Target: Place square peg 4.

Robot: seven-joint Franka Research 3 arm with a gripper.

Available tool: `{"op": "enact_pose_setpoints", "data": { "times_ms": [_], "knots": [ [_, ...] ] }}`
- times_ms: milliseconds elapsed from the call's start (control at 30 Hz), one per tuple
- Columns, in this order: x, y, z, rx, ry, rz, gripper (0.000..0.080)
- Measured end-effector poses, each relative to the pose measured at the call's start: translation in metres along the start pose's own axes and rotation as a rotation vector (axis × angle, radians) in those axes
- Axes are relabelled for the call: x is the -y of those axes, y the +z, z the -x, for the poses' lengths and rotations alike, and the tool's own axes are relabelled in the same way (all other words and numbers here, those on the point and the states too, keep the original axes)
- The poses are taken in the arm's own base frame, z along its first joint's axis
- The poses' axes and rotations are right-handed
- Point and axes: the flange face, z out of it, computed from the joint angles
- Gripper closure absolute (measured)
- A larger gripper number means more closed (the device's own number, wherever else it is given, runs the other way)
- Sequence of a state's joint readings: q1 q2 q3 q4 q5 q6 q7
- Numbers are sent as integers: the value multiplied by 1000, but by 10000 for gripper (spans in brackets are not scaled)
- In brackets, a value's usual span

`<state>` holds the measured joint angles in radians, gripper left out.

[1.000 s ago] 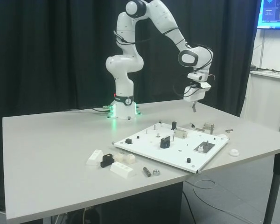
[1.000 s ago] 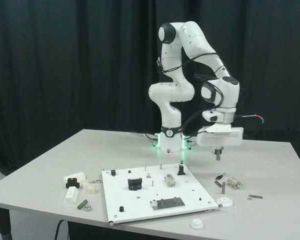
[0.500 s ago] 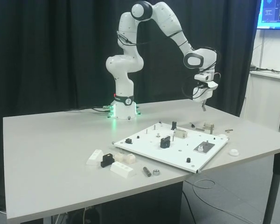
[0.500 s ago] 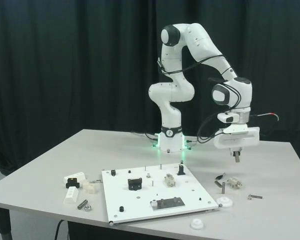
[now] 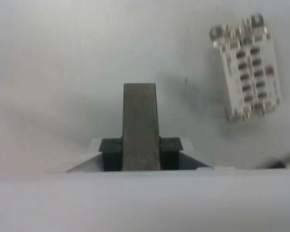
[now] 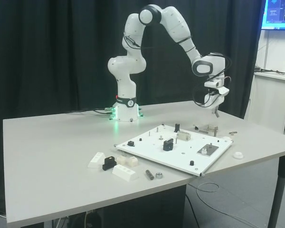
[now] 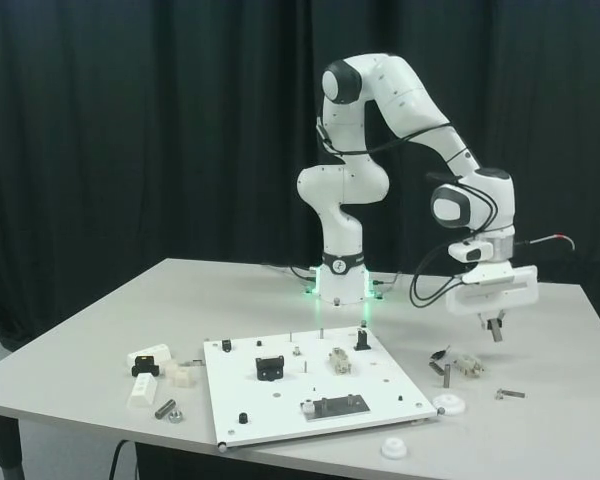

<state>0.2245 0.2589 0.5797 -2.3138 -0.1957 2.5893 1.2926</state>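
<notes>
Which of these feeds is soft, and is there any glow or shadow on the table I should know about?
Wrist view: the square peg in the gripper and the connector block look soft-edged, with a faint shadow on the table beside the peg. First room view: green glow at the arm's base. Second room view: the same glow; even light, no glare.
</notes>
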Motion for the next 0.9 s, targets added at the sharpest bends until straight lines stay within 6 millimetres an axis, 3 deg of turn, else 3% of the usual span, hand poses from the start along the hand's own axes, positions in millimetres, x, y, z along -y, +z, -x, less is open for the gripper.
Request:
{"op": "enact_pose_setpoints", "data": {
  "times_ms": [367, 833, 867, 900],
  "knots": [
    [18, 26, -22, 33, 2, -6, 649],
    [38, 42, -22, 15, -14, -2, 649],
    [39, 42, -21, 11, -16, -1, 433],
    [40, 43, -21, 7, -17, 0, 433]
  ]
}}
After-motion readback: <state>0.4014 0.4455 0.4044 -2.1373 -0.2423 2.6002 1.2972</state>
